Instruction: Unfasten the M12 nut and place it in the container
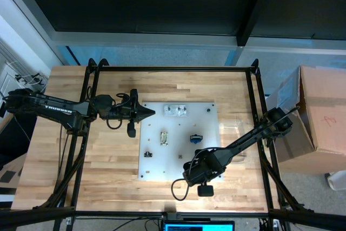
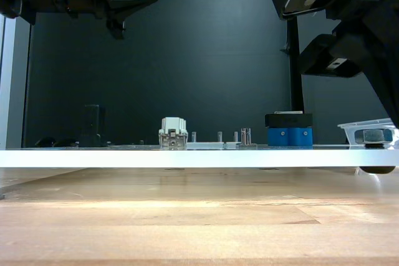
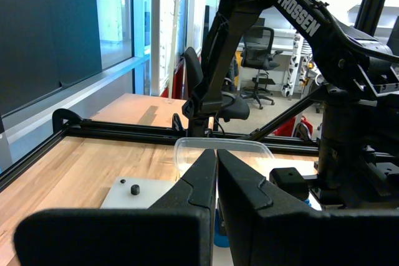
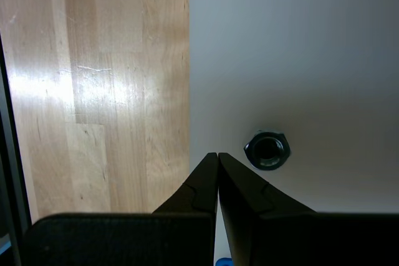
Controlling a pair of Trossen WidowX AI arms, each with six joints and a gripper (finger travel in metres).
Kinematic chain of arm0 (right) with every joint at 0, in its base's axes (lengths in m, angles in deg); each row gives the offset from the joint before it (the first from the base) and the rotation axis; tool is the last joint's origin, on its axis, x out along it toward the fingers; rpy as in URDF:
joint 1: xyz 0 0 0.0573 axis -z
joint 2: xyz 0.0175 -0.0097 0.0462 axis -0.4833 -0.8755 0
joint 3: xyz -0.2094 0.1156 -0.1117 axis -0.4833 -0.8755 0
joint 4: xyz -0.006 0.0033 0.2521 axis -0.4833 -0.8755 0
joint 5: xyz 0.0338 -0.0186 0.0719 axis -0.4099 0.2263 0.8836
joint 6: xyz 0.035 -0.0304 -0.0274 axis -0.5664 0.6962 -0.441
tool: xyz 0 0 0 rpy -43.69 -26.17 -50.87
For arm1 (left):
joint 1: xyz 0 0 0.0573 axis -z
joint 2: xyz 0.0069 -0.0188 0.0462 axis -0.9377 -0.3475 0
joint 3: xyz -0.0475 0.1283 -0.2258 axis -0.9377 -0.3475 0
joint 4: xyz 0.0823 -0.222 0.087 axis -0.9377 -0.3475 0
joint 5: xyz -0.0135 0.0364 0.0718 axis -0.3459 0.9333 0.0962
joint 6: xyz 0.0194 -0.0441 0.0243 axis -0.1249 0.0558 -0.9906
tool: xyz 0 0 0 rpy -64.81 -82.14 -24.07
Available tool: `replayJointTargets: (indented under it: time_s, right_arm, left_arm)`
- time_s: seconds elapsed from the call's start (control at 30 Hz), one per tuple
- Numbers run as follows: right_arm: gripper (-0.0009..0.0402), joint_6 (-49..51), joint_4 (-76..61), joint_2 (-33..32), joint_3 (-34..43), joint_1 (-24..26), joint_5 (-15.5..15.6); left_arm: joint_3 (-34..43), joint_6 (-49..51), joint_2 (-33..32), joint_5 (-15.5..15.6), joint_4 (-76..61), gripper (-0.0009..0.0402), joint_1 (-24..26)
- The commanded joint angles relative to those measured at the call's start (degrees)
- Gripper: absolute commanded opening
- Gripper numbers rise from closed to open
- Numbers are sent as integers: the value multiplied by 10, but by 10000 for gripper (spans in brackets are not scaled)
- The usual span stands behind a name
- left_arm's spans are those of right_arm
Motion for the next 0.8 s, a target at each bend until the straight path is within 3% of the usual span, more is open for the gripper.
replayJointTargets:
  time_s: [0.03,0.23,0.8]
  right_arm:
    - [0,-1,-1,0,-6,1,-1]
    - [0,-7,-4,0,-10,1,-25]
    - [0,-7,-10,2,-10,1,-35]
  left_arm:
    - [0,0,0,0,0,0,0]
    - [0,0,0,0,0,0,0]
    - [0,0,0,0,0,0,0]
